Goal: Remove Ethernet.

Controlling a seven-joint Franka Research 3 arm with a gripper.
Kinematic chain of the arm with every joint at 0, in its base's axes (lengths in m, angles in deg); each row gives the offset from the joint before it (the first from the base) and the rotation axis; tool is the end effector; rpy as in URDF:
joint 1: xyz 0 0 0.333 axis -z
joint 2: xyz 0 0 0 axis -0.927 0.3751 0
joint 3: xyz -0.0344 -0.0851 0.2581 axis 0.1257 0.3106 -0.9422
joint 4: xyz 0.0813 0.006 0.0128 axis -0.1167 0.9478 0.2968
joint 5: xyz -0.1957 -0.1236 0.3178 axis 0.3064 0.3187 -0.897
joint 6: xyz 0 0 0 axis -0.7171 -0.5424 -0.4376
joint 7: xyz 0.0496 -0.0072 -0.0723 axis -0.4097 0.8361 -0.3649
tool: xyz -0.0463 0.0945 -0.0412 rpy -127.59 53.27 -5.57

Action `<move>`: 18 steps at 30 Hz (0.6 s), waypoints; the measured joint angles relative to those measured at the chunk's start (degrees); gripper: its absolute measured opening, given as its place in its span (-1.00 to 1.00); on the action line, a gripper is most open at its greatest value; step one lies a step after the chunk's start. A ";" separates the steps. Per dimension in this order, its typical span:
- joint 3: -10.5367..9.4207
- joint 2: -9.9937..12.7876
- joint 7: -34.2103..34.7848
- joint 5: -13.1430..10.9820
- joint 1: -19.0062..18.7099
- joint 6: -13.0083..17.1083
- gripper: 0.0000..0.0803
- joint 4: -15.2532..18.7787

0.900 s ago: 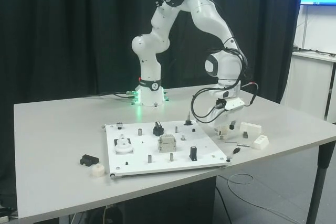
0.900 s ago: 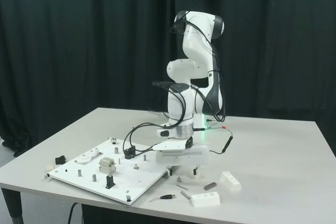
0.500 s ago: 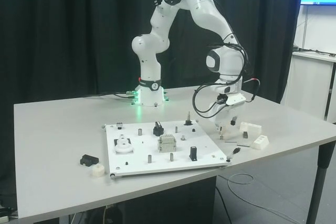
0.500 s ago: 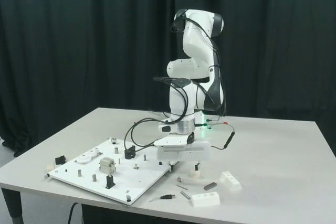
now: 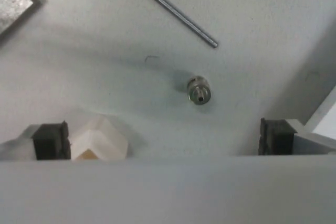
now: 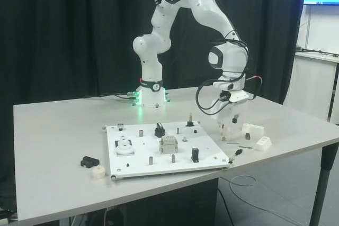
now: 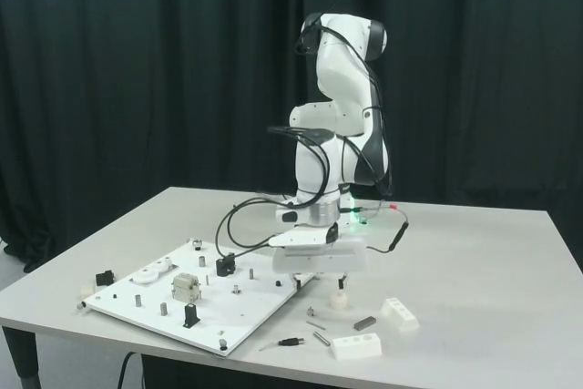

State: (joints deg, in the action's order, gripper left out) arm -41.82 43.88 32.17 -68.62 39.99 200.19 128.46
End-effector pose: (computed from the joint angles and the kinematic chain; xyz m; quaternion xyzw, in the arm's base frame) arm 0.5687 0.0727 0.1925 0.9651 -0.2612 -0.0152 0.0056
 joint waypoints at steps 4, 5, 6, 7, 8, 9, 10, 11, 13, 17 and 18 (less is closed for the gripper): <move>0.01 -0.36 0.02 0.24 0.00 -0.57 0.99 -0.01; 0.01 -0.43 0.02 0.34 0.00 -0.67 0.99 -0.01; 0.01 -0.51 0.02 0.44 0.00 -0.79 0.99 -0.01; 0.01 -0.59 0.02 0.55 0.00 -0.92 0.99 -0.01; 0.01 -0.67 0.03 0.67 0.00 -1.07 0.99 -0.01; 0.01 -0.74 0.03 0.77 0.00 -1.19 0.99 -0.02; 0.01 -0.80 0.03 0.83 0.00 -1.28 0.99 -0.02; 0.01 -0.86 0.04 0.89 0.00 -1.34 0.99 -0.02; 0.01 -0.93 0.06 0.98 0.00 -1.41 0.99 -0.03; 0.01 -1.00 0.06 1.20 -0.01 -1.54 0.99 -0.05; 0.01 -1.00 0.06 1.35 -0.03 -1.61 0.99 -0.05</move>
State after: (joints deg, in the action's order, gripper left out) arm -41.82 42.87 32.24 -67.27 39.96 198.59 128.41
